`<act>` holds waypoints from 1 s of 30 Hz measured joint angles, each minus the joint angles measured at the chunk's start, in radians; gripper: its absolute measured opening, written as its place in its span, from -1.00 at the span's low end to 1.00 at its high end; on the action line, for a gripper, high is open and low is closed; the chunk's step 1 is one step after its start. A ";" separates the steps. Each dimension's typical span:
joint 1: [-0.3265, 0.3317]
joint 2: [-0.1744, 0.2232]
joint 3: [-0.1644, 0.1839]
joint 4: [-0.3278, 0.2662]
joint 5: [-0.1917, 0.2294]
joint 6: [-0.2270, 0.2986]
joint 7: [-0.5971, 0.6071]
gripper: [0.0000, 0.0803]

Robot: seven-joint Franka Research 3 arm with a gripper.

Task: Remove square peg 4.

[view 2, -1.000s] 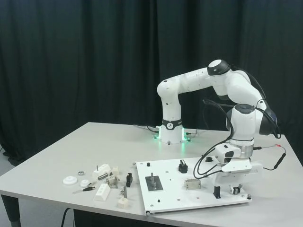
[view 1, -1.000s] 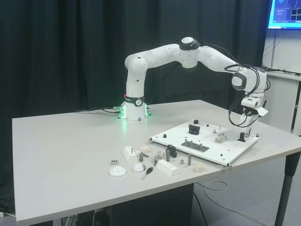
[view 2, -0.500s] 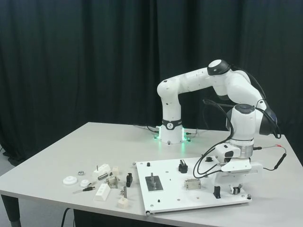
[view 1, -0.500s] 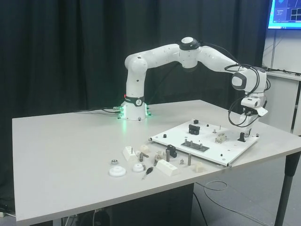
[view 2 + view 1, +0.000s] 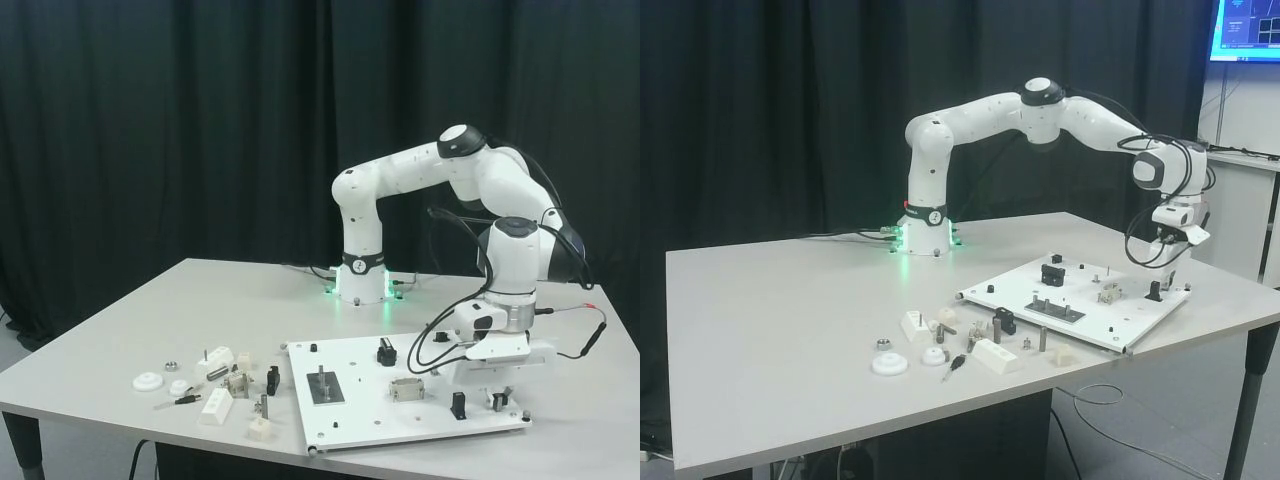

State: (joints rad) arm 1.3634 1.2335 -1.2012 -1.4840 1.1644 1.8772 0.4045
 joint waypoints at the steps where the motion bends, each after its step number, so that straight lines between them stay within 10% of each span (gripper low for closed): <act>1: 0.000 -0.002 -0.001 0.000 0.000 -0.001 0.001 -0.76; 30: 0.011 -0.043 -0.061 0.002 -0.015 -0.064 0.013 -0.76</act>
State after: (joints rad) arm 1.3740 1.1905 -1.2622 -1.4819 1.1492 1.8134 0.4170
